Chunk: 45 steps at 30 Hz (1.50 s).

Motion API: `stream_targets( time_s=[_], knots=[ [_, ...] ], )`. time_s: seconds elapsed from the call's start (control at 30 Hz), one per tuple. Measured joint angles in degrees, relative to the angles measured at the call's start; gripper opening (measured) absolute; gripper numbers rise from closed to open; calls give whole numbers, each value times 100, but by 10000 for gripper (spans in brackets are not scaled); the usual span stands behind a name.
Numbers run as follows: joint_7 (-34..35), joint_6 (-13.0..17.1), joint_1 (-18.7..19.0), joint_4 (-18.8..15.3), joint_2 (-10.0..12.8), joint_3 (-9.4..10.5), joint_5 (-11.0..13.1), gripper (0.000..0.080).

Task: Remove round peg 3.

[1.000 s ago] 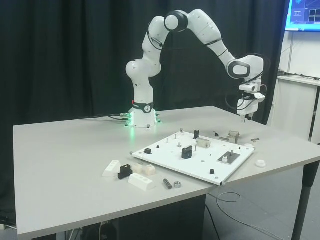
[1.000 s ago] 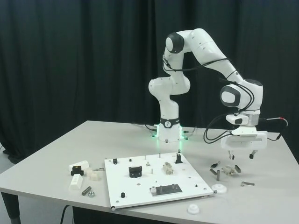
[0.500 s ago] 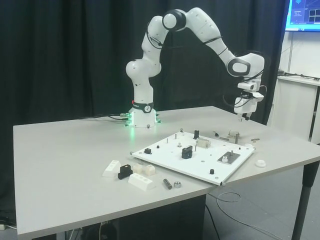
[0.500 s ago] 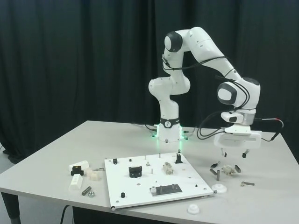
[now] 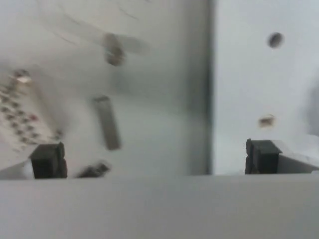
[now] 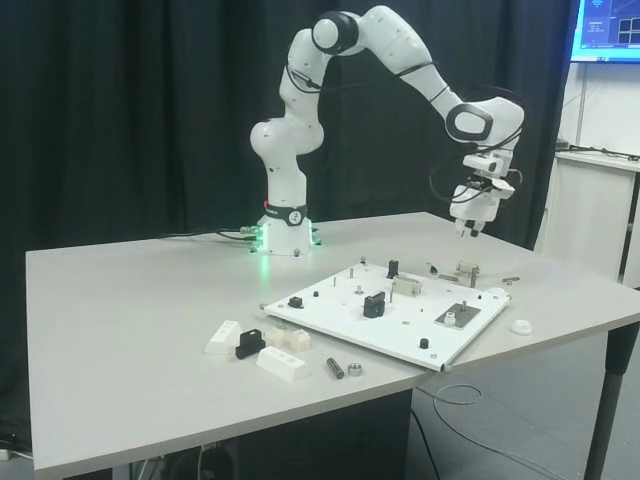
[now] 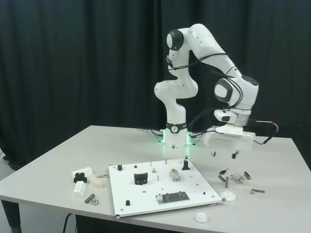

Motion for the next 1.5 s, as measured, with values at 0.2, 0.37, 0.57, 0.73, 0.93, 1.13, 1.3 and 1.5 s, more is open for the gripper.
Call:
stream_targets(
  time_s=[0.2, 0.37, 0.57, 0.73, 0.93, 1.13, 1.3, 1.5],
  knots=[
    [-465, -90, -326, -265, -242, 2, -17, 800],
    [-825, -91, -622, -506, -445, 4, -26, 800],
    [-1289, -91, -987, -783, -676, 5, -24, 800],
    [-1644, -91, -1256, -1047, -871, 7, -5, 800],
    [-1970, -78, -1529, -1345, -1085, 8, 13, 800],
    [-2365, -25, -1808, -1577, -1237, 5, 13, 800],
    [-2656, 48, -2066, -1779, -1324, 3, 13, 800],
    [-2814, 179, -2374, -2046, -1373, -1, 65, 800]
  ],
)
